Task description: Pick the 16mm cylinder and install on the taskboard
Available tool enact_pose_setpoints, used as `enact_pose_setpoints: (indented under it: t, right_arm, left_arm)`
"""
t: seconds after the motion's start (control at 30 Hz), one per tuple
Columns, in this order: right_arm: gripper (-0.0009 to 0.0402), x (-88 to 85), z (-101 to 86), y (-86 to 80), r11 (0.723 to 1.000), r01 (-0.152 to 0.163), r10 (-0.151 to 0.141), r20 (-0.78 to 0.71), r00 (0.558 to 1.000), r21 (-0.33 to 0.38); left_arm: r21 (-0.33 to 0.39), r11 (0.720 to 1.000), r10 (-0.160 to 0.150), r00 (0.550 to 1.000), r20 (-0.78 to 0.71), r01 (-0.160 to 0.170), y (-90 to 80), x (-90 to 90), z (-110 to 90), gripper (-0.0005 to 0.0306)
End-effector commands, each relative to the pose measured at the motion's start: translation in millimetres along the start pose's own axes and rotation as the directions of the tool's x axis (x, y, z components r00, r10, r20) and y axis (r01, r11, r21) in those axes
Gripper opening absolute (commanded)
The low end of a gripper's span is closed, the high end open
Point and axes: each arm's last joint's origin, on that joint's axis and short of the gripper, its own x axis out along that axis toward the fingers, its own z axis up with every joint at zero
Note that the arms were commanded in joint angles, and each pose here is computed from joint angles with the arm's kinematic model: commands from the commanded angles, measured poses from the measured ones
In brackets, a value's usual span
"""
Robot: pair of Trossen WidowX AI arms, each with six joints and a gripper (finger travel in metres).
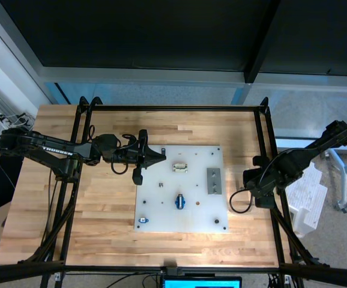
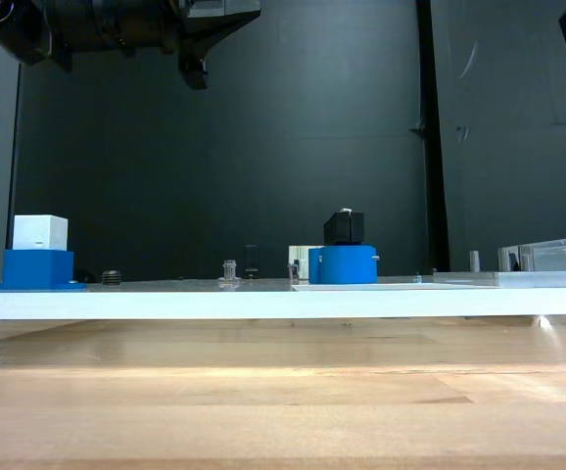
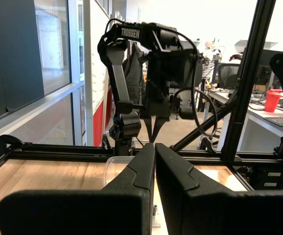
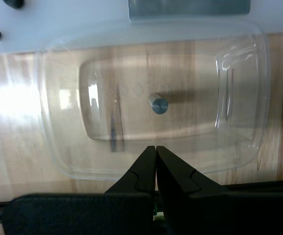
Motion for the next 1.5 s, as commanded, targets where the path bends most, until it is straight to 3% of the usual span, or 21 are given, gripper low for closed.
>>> enact_pose_setpoints:
  t: [0.03,0.8,1.17,1.5]
  right_arm:
    - [0.0000,-4.7,1.6,0.6,1.000,-0.010,0.010,0.014,1.000,0.002]
    - [0.0000,-4.4,1.7,0.5,1.000,-0.004,0.004,0.017,1.000,0.006]
    - [0.0000,-4.4,1.7,0.3,0.990,-0.006,0.003,0.018,1.000,0.143]
    - [0.0000,-4.4,1.7,0.4,0.989,-0.006,0.003,0.018,1.000,0.151]
  left_arm:
    - [0.000,1.000,0.000,1.000,0.001,0.000,0.0,0.0,0.2,0.0000]
    - [0.000,1.000,0.000,1.000,0.001,0.000,0.0,0.0,0.2,0.0000]
    - [0.000,1.000,0.000,1.000,0.001,0.000,0.0,0.0,0.2,0.0000]
    - [0.000,1.000,0.000,1.000,0.001,0.000,0.0,0.0,0.2,0.0000]
